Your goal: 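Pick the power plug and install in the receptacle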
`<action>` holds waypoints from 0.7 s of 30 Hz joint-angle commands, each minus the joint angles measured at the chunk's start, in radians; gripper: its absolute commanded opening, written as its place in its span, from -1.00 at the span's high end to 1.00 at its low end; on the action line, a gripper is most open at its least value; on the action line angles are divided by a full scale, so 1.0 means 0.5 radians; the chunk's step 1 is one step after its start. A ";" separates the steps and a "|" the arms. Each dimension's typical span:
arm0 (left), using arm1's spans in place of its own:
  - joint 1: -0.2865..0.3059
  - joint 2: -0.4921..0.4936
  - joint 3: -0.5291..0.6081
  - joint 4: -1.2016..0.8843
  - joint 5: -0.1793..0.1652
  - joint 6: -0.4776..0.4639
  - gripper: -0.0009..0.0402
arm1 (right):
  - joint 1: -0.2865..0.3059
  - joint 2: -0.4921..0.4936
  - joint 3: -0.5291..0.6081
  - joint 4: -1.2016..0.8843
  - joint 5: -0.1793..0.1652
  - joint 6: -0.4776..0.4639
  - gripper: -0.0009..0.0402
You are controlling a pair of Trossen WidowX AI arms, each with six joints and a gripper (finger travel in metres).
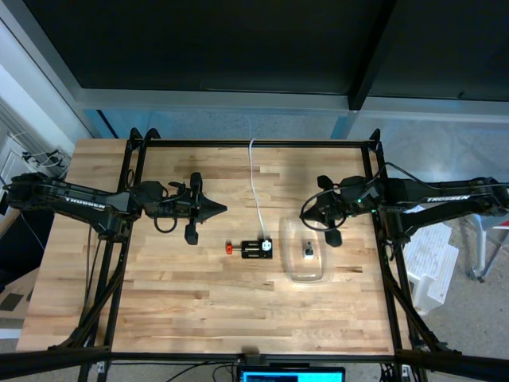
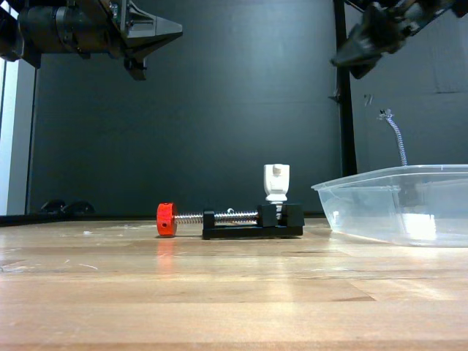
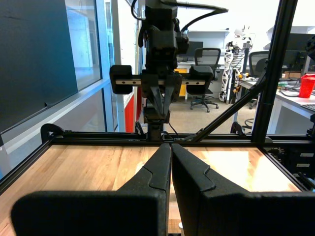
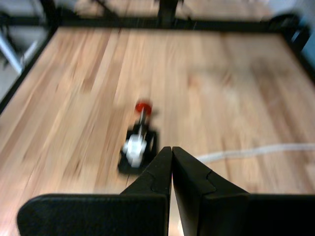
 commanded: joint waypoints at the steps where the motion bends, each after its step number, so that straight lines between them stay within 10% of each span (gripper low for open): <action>1: 0.001 0.001 0.000 0.001 0.001 0.000 0.96 | 0.043 0.008 0.098 -0.291 0.003 0.023 0.96; 21: 0.000 0.001 0.000 0.001 0.001 0.000 0.96 | 0.287 0.362 0.367 -1.053 0.078 0.317 0.55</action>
